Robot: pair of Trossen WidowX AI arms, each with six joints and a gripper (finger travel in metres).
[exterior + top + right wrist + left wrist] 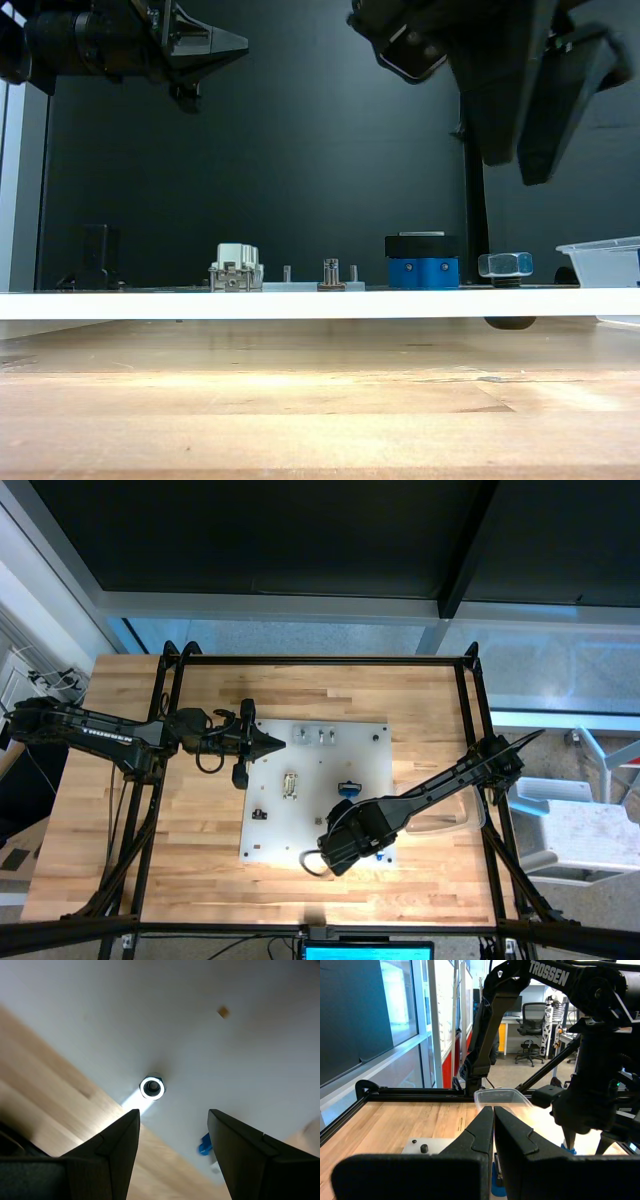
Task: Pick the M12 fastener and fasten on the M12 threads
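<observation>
I saw the nut point(505, 265) sitting on its stud point(152, 1088). The right end effector point(172, 1120) hung open above it, and the left end effector point(493, 1110) was closed over the board's point(300, 825) far left corner.

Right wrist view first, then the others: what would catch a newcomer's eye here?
The silver nut sits on its stud on the white board, framed by the open jaws of the right gripper, which hovers above it at the board's near right. Next comes the left gripper, jaws shut, held high over the board's far left edge.
</observation>
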